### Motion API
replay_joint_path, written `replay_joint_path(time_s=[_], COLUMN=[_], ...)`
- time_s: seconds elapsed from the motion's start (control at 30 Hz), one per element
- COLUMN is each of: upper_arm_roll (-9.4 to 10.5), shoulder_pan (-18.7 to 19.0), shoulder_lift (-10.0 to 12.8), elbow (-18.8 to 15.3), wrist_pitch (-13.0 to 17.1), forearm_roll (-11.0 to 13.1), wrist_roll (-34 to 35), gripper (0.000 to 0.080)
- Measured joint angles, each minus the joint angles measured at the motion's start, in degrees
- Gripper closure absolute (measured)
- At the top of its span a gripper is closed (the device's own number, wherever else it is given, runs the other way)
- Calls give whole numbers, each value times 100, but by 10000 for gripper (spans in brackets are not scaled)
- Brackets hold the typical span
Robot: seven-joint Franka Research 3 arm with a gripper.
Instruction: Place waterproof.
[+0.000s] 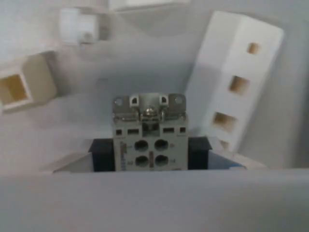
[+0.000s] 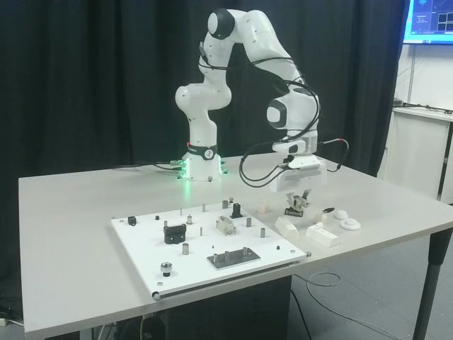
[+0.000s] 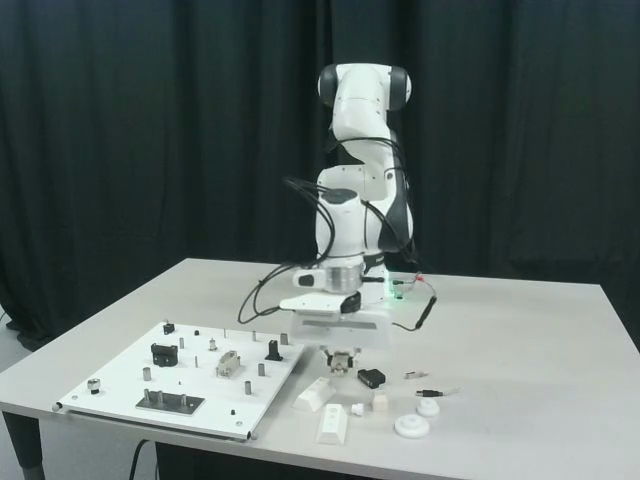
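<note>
Connector [image 1: 149, 140] sits clamped between the black fingers [image 1: 102, 154] of the end effector [image 1: 150, 155], squarely in the wrist view: a blocky white body with four round sockets on its face and a metal latch bracket across the far edge. This looks like the waterproof part the task names. In the first room view it hangs just above the table [image 2: 71, 212], off the edge of the white assembly board [image 2: 141, 241] on the side away from the arm's base, with the loose white blocks [image 2: 287, 225] lying close beneath. One long block with square holes [image 1: 236, 77] lies just beside the connector, not touching it as far as I can tell.

Handling, by my read: stiff moulded plastic, light, nothing that will flex or crush. The flat side walls are the right place to hold, and the fingers are there. The metal latch looks like the delicate bit, so keep clear of it and lower without twisting.
</note>
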Motion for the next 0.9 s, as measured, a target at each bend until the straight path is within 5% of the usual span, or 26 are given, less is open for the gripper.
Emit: replay_joint_path(time_s=[0.43,0.9], upper_arm_roll=[-12,-7], shoulder_pan=[58,63], shoulder_lift=[417,496], elbow=[5,62], wrist_pitch=[795,843], forearm_roll=[-28,-42], wrist_roll=[74,74], gripper=[491,491])
